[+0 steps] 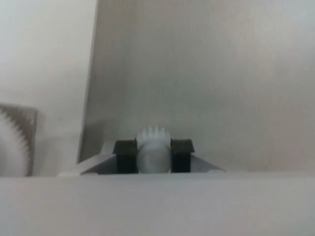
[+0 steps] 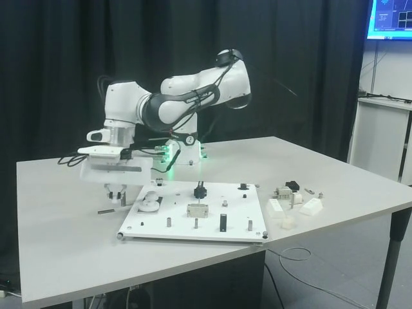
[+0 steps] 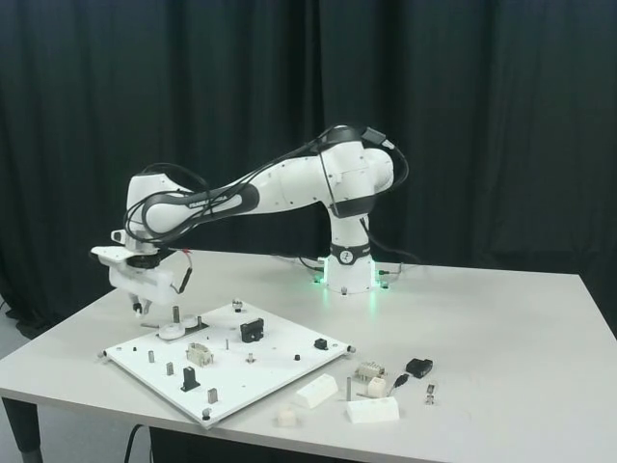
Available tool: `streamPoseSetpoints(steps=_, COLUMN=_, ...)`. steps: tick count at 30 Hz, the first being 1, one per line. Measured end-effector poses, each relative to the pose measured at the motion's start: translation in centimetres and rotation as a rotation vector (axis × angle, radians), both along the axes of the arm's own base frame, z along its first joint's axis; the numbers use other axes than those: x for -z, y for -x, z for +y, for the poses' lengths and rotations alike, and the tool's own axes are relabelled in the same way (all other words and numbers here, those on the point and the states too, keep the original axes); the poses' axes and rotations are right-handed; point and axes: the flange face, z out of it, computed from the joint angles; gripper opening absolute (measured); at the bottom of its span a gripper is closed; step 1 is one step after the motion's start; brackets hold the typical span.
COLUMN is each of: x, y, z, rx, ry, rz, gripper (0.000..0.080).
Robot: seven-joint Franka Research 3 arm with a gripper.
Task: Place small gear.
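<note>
In the wrist view my gripper (image 1: 153, 158) is shut on the small white gear (image 1: 153, 136), whose teeth show between the two black fingers (image 1: 126, 155). Both room views place the gripper (image 2: 116, 194) (image 3: 140, 307) low over the grey table, just beside the white board (image 2: 212, 226) (image 3: 253, 378) at its corner near the large white gear (image 2: 150, 203) (image 3: 174, 331). That large gear (image 1: 12, 143) sits on the board at the side of the wrist view. The small gear is too small to make out in the room views.
The board carries several pegs and small black and grey fittings (image 2: 199, 191) (image 3: 253, 331). Loose white blocks (image 2: 311, 206) (image 3: 372, 410) and small parts lie on the table beyond the board's other end. A thin rod (image 2: 106, 210) lies on the table under the gripper.
</note>
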Motion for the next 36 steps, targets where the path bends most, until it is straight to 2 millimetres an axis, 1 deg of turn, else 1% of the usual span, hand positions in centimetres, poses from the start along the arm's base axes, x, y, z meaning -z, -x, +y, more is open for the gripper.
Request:
streamPoseSetpoints(steps=13, x=1.9, y=-1.9, z=-2.5, rx=-0.044, ry=-0.036, rz=0.024, gripper=0.014)
streamPoseSetpoints(steps=24, x=3.5, y=-3.2, z=-3.4, rx=-0.088, ry=-0.067, rz=0.06, gripper=0.014)
streamPoseSetpoints(steps=36, x=4.6, y=-3.5, z=-4.3, rx=-0.104, ry=-0.095, rz=0.071, gripper=0.014)
